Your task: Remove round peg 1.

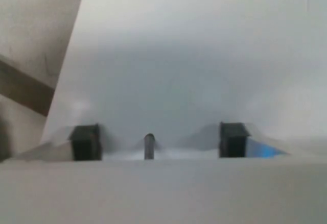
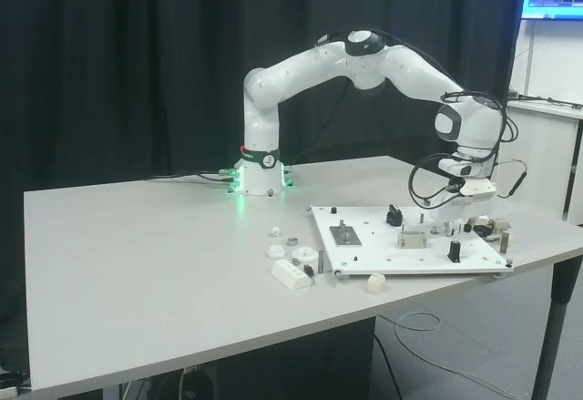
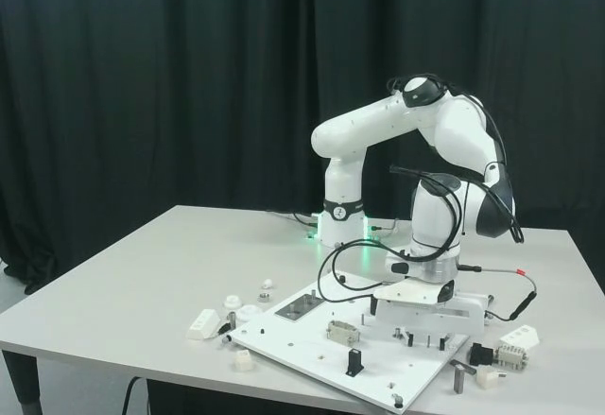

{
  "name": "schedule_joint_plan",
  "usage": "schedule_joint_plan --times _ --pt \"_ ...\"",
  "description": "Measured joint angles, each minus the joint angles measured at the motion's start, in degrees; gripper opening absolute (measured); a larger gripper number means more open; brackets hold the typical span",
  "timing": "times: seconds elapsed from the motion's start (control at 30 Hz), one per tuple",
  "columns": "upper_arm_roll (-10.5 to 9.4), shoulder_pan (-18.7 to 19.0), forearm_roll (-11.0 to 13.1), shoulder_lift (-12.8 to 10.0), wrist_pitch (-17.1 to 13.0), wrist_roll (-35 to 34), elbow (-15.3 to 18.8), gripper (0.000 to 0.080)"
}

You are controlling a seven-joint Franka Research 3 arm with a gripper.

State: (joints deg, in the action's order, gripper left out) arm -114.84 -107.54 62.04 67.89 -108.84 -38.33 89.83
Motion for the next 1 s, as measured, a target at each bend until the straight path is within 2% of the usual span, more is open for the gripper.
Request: schedule_joint_plan --times 0.03,0.07,0.37,0.4,0.57,0.6,1.0 --pt "0.08 0.11 0.21 0.00 -0.04 0.00 0.16 0.0694" --pt "0.14 0.20 0.37 0.00 -0.07 0.00 0.29 0.0492" --pt "0.40 0.61 0.67 0.00 -0.27 0.00 0.73 0.0492" --pt "0.41 0.66 0.68 0.00 -0.32 0.00 0.78 0.0132" --pt "0.41 0.92 1.09 0.00 -0.60 0.00 0.90 0.0132" --pt "0.41 0.97 1.14 0.00 -0.73 0.01 0.92 0.0025" --pt "0.53 1.51 1.15 0.01 -1.48 0.01 1.41 0.0020"
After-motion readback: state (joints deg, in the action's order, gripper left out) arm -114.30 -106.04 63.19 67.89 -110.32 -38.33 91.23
